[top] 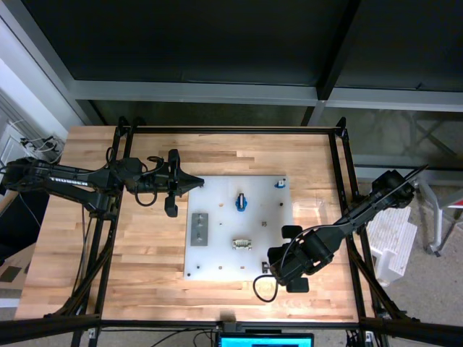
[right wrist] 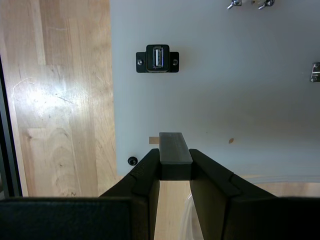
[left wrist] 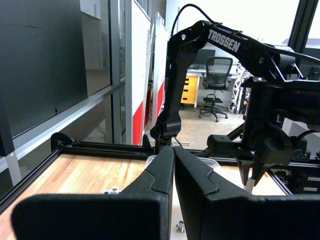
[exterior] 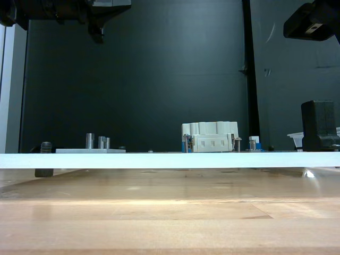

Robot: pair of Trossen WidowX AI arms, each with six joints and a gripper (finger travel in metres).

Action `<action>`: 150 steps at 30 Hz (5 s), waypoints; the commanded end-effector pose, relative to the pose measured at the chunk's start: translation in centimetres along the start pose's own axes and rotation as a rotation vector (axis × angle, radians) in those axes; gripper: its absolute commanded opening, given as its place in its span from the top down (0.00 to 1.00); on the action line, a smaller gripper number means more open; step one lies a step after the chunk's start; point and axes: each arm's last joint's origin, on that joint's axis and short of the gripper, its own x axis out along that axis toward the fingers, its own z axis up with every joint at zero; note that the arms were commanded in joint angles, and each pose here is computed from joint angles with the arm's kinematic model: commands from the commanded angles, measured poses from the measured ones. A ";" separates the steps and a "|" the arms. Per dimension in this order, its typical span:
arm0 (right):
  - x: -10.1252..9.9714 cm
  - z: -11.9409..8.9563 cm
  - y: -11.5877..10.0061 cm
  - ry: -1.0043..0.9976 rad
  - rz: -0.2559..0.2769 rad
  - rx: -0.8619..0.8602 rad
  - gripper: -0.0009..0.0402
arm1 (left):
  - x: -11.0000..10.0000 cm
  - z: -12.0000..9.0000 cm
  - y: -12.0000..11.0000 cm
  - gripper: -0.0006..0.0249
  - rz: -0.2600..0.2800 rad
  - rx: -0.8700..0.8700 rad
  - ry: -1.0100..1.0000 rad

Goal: Pick the 16mm bar and install on taskboard

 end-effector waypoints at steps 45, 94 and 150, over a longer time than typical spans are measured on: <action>3.2 0.0 0.9 0.013 -0.008 -0.014 0.98 | 0.0 0.0 0.0 0.98 0.000 0.000 0.000; 4.9 -0.3 1.3 0.007 -0.022 -0.004 0.98 | 0.0 0.0 0.0 0.98 0.000 0.000 0.000; 0.0 -0.6 0.5 -0.072 0.034 0.007 0.53 | 0.0 0.0 0.0 0.98 0.000 0.000 0.000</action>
